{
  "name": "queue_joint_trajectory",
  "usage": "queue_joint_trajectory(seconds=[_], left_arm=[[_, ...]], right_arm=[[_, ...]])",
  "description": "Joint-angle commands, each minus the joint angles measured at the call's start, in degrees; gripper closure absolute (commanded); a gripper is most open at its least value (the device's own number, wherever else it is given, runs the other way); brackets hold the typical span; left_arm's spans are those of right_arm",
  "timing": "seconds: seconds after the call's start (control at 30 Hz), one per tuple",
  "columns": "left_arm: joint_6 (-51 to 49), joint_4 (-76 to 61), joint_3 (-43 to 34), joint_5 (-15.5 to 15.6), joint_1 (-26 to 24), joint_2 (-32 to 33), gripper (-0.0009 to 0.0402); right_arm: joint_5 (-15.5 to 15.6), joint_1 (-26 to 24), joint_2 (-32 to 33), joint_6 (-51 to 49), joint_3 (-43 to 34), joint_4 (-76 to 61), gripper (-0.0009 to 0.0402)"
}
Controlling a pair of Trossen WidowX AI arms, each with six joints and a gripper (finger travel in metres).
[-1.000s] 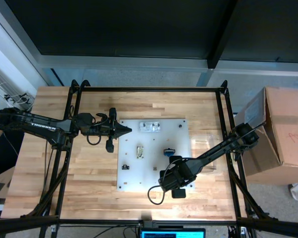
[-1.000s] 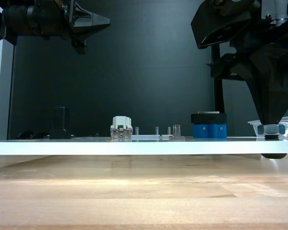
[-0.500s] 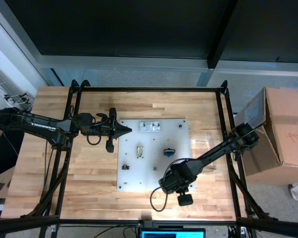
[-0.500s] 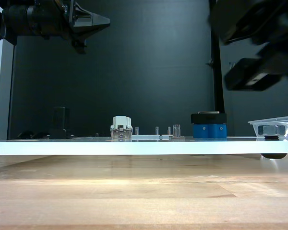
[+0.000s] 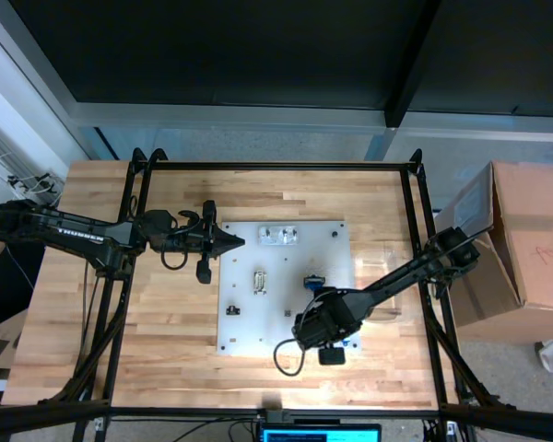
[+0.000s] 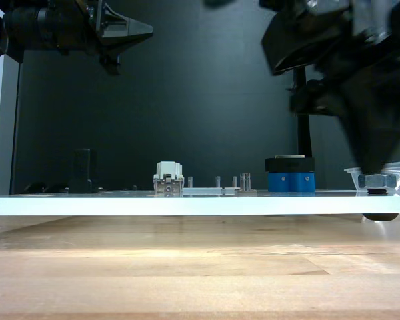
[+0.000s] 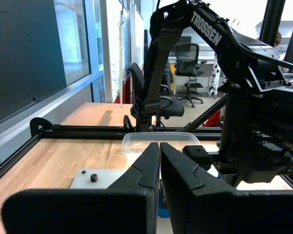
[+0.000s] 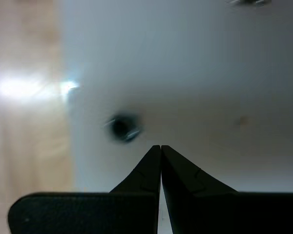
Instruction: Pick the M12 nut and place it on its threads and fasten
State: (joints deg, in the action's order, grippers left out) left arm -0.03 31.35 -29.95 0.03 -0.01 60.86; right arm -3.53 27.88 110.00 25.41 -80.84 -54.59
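In the low view the small silver nut (image 6: 377, 180) sits on top of its black stud (image 6: 377, 191) at the white board's (image 6: 187, 204) near right edge. My right gripper (image 6: 372, 171) hangs just above it, blurred. Through the right wrist camera its fingers (image 8: 151, 163) are shut with nothing between them. There the nut (image 8: 123, 127) lies beside and a little beyond the tips. From above, the right gripper (image 5: 332, 330) covers the nut and stud. My left gripper (image 5: 235, 242) (image 6: 147, 29) hovers high off the board's far left edge, fingers (image 7: 149, 163) shut and empty.
A clear tray (image 5: 389, 267) (image 6: 397, 170) stands right of the board, behind the stud. On the board are a blue and black block (image 6: 290, 181) and a white connector (image 6: 169, 180). A cardboard box (image 5: 521, 249) stands beyond the black frame at the right.
A second ago the right gripper's tips were around the nut. It then lifted and swung toward the near edge, leaving the nut on its stud. Now it is back over the nut. Left arm unmoved.
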Motion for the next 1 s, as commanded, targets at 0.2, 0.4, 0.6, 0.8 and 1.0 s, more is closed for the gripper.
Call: queue_joint_trajectory(seconds=[0.2,0.4,0.6,0.8,1.0], left_arm=[[0.0,0.0,0.0,0.0,0.0,0.0,0.0393],[0.0,0.0,0.0,0.0,0.0,0.0,0.0393],[0.0,0.0,0.0,0.0,0.0,0.0,0.0393],[0.0,0.0,0.0,0.0,0.0,0.0,0.0393],[0.0,0.0,0.0,0.0,0.0,0.0,0.0393]], right_arm=[[0.2,0.1,0.4,0.1,0.0,1.4,0.0393],[17.3,0.1,0.4,-4.7,0.0,1.7,0.0393],[13.3,0.2,0.4,-3.5,0.0,1.2,0.0393],[7.2,-0.1,0.2,-1.3,0.0,1.1,0.0393],[-0.9,-0.4,0.1,1.4,0.0,1.2,0.0393]])
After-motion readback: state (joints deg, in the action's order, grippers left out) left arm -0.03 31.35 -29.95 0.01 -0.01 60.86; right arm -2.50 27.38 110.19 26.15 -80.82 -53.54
